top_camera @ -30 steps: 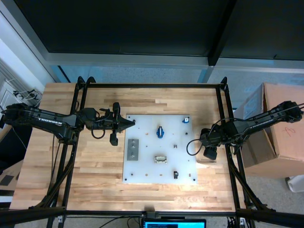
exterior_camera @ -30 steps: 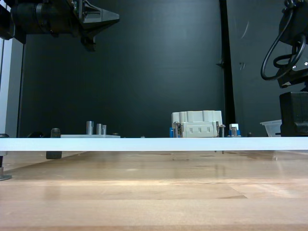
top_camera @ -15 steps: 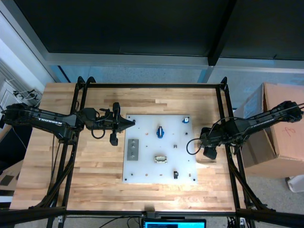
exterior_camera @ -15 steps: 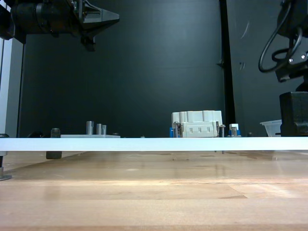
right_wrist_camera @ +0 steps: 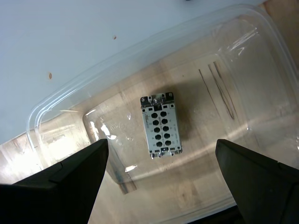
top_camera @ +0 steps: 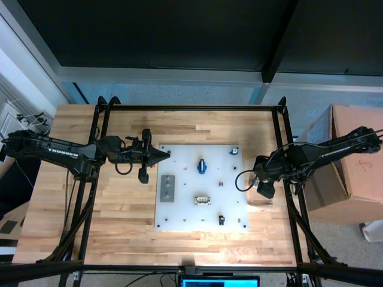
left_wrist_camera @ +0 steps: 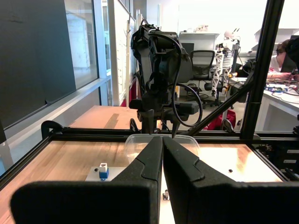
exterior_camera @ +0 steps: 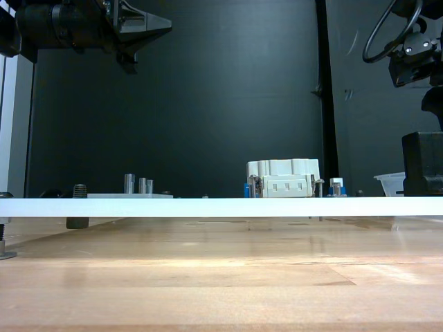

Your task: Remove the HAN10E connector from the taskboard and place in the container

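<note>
From the right wrist camera I see the right gripper (right_wrist_camera: 161, 142) with its fingers (right_wrist_camera: 60, 182) spread wide and holding nothing. Straight below it, between the fingers, sits the clear container (right_wrist_camera: 219, 93). The connector (right_wrist_camera: 161, 125) lies free on the container's floor, flat, touching neither finger. It is a pale grey rectangular block with two rows of five dark holes facing up and small metal tabs at each short end. I see nothing else in the tub.

From above, the right gripper (top_camera: 264, 189) covers most of the container (top_camera: 258, 202), so I cannot see the connector there. From table height only a sliver of the container (exterior_camera: 389, 182) shows. A dark block (exterior_camera: 423, 163) that I can't identify hides the rest.

Beyond the right gripper, toward the left arm, lies the white board (top_camera: 179, 209). A beige housing (top_camera: 202, 201) is seated on it, upright on the board in the low view (exterior_camera: 284, 178).

Across the board, the left gripper (top_camera: 163, 154) hovers over the board's left edge, high above it in the low view. Its wrist camera shows the fingers (left_wrist_camera: 149, 161) pressed together on nothing. Past the tips I see the container's rim (left_wrist_camera: 133, 140) and the right arm (left_wrist_camera: 156, 70) standing over it.
</note>
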Tool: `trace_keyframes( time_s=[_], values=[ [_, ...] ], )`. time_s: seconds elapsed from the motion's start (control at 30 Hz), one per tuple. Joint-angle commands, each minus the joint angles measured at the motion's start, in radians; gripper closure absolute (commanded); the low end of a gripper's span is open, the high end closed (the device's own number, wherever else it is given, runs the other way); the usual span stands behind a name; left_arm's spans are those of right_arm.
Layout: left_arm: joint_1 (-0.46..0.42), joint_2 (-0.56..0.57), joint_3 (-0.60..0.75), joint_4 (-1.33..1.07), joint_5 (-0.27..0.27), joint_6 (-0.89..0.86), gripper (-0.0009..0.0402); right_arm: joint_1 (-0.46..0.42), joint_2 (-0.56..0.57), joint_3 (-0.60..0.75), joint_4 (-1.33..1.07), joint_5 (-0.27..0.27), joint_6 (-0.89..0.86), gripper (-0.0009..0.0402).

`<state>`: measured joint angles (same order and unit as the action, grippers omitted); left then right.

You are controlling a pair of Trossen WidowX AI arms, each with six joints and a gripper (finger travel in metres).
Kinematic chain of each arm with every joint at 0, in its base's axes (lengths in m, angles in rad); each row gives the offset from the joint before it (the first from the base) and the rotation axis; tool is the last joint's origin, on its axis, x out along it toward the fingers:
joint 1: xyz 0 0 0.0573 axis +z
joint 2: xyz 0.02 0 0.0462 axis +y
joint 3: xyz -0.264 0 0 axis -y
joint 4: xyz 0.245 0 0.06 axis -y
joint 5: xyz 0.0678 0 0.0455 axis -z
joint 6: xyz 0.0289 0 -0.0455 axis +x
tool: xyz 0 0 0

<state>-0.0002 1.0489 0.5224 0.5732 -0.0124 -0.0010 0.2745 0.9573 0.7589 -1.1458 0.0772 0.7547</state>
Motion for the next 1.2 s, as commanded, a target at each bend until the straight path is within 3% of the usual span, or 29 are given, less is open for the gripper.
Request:
trace_keyframes(
  time_s=[0.03,1.2],
  values=[
    [0.0,0.0,0.0,0.0,0.0,0.0,0.0393,0.0,0.0,0.001,-0.004,-0.001,0.0,0.0071],
    [0.0,0.0,0.0,0.0,0.0,0.0,0.0393,0.0,0.0,0.001,0.017,0.006,0.0,0.0071]
  ],
)
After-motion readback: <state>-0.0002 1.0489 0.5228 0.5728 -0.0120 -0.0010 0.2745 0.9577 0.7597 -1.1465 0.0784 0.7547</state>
